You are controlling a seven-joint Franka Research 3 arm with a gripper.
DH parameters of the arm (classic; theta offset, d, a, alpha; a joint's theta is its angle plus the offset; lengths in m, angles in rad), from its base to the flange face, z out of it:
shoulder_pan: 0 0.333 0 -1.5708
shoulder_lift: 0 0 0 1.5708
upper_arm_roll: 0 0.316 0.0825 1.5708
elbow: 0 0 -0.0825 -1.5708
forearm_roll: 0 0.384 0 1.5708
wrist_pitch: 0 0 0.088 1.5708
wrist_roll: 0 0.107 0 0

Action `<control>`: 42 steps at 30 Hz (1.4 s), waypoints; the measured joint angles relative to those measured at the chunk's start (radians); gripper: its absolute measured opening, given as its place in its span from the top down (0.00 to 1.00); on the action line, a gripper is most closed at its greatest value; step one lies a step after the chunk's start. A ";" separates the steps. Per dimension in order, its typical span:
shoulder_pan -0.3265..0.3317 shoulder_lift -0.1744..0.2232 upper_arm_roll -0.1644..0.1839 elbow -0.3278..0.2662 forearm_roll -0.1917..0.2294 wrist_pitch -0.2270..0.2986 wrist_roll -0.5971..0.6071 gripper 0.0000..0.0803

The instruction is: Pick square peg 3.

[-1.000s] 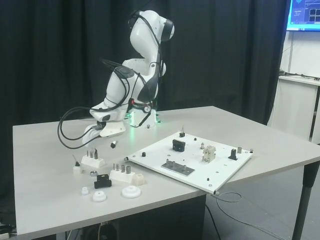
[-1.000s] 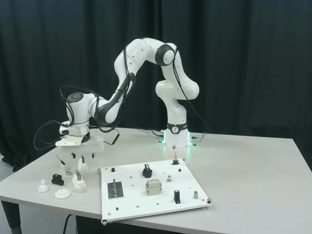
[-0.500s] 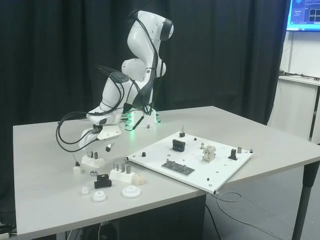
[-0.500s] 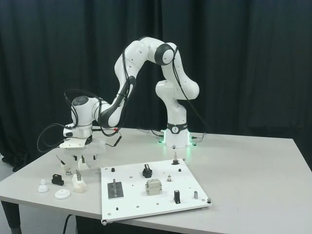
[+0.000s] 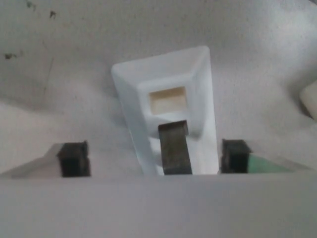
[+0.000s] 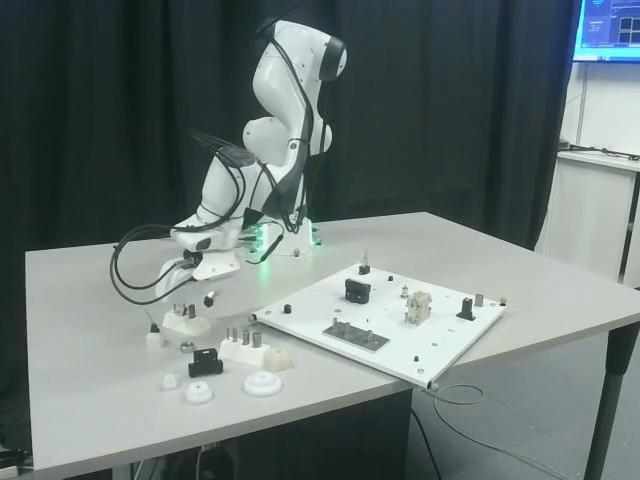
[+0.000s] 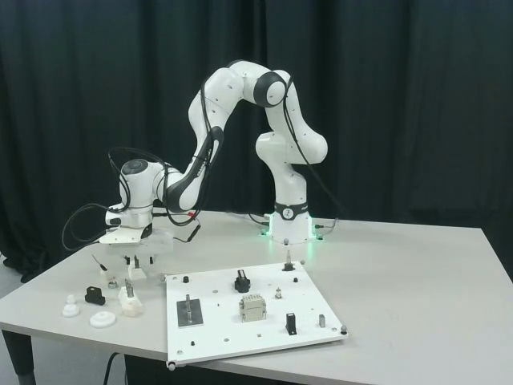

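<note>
Arm: white Franka [image 7: 240, 92], bolted on the grey worktop [image 6: 90, 300], bent low over the small parts near the worktop's edge
Jaws: the gripper [image 5: 154, 157] is spread wide, the two black fingertips [image 5: 74, 158] standing apart on either side of the holder, touching nothing
Square peg 3: the dark square peg [image 5: 174, 148] stands upright in the white peg holder [image 5: 166, 106], between the fingertips and not gripped
Holder: a second square socket [image 5: 167, 99] just beside the peg has nothing in it
Room views: the gripper [image 6: 195, 296] hovers just above the holder [image 6: 186, 322]; the gripper [image 7: 135, 253] is seen from the other side
Nearby: white assembly board [image 6: 385, 320] beside the loose parts; white gear [image 6: 261, 382] and black block [image 6: 205, 363] near the front edge
</note>
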 joint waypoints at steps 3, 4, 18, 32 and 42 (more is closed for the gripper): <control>0.000 0.000 -0.002 0.000 0.000 0.000 -0.006 0.38; 0.000 0.000 -0.003 0.000 0.000 0.000 -0.007 0.38; -0.004 0.000 -0.005 0.000 0.000 0.001 -0.026 0.62; -0.005 -0.016 -0.012 0.001 -0.002 0.001 -0.037 0.86; -0.005 -0.047 -0.015 0.001 -0.013 -0.014 -0.047 0.86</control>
